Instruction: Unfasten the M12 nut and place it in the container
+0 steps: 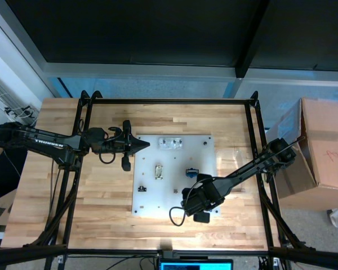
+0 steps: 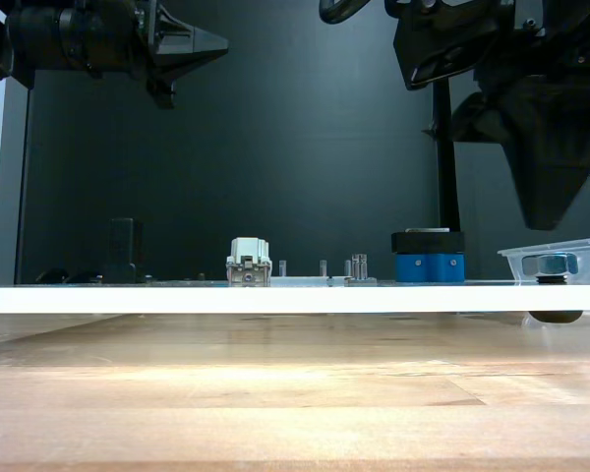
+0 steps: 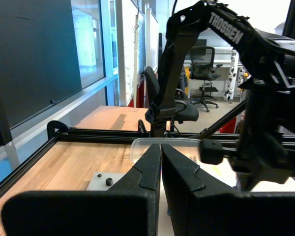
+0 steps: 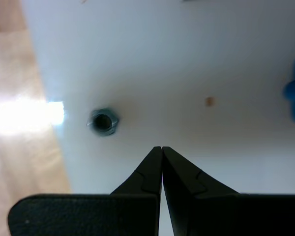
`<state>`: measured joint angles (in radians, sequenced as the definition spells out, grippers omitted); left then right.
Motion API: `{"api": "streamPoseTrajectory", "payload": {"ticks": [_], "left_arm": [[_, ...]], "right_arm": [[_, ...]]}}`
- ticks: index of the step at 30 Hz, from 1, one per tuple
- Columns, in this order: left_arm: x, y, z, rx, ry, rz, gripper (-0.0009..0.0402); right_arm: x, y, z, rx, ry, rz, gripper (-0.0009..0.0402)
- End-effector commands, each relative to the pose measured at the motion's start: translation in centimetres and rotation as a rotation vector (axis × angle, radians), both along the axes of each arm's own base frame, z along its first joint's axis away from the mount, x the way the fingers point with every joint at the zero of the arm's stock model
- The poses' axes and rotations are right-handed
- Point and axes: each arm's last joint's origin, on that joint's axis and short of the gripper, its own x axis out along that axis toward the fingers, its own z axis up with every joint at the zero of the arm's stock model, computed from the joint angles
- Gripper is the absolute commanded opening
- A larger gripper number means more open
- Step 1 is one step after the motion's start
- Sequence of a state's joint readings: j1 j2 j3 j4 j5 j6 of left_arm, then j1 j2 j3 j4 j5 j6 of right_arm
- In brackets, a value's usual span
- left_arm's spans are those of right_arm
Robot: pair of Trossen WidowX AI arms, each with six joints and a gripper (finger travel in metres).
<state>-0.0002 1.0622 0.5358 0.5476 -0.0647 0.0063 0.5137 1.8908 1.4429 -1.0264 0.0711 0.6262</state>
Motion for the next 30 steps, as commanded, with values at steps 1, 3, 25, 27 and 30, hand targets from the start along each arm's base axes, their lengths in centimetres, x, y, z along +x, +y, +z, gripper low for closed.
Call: {"api": "streamPoseTrajectory", "payload": {"ticks": [1,3,25,27,30], "left_arm": [[0.0,0.0,0.1,0.0,-0.005,0.0,0.0],[0.0,0.0,0.0,0.0,-0.003,0.0,0.0],[0.0,0.0,0.0,0.0,0.0,0.0,0.0],[0.0,0.0,0.0,0.0,0.0,0.0,0.0],[0.0,0.0,0.0,0.0,0.0,0.0,0.0]], "right_arm": [[0.2,0.6,0.5,0.127,0.027,0.022,0.0],[0.4,0.8,0.6,0.172,0.018,0.028,0.0],[1.4,1.0,-2.4,0.128,-0.007,0.015,0.0],[1.5,0.9,-2.3,0.114,-0.015,0.011,0.0],[1.4,0.9,-2.3,0.11,-0.013,0.01,0.0]]}}
